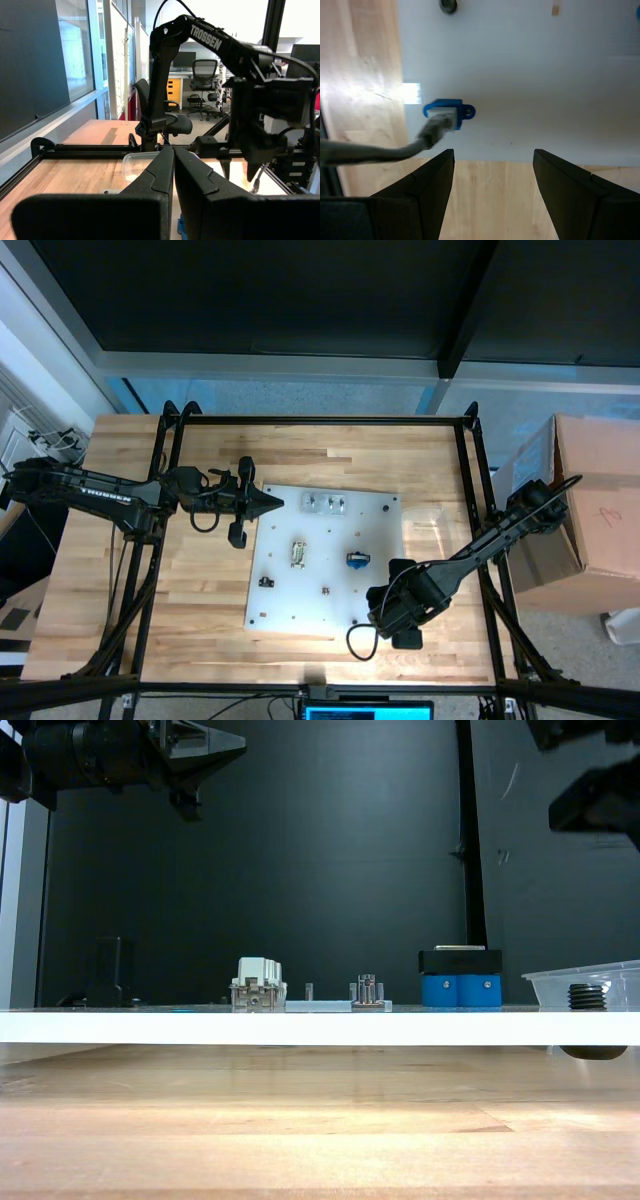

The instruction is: Remove the RJ45 connector from the taskboard and place in the container

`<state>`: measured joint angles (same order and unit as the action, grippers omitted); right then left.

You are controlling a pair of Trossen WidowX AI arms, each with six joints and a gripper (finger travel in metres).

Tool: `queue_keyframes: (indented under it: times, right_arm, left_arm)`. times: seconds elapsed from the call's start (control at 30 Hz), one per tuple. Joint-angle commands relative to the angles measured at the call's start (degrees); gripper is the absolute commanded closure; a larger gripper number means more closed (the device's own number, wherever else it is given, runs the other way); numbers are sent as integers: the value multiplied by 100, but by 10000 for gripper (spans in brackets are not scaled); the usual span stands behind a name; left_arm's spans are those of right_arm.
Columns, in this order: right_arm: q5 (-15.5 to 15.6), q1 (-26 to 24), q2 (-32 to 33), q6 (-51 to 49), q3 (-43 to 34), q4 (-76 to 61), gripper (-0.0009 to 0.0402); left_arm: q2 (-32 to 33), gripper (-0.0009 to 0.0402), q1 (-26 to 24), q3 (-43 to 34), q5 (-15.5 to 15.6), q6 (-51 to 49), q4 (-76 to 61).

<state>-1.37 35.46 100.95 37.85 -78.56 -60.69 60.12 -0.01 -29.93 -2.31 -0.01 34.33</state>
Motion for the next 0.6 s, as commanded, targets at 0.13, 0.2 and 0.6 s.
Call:
queue_keyframes:
  times: [0.13,0.2,0.6]
  right_arm:
    - [-2,61,-2,424,-313,-389,160]
    - [0,120,-2,590,-407,-518,155]
    - [-479,750,-2,1239,-1106,-848,148]
  left_arm:
    - [0,393,2,-2,-2,0,0]
    - [0,393,2,-2,-2,0,0]
    - [0,393,0,-2,-2,0,0]
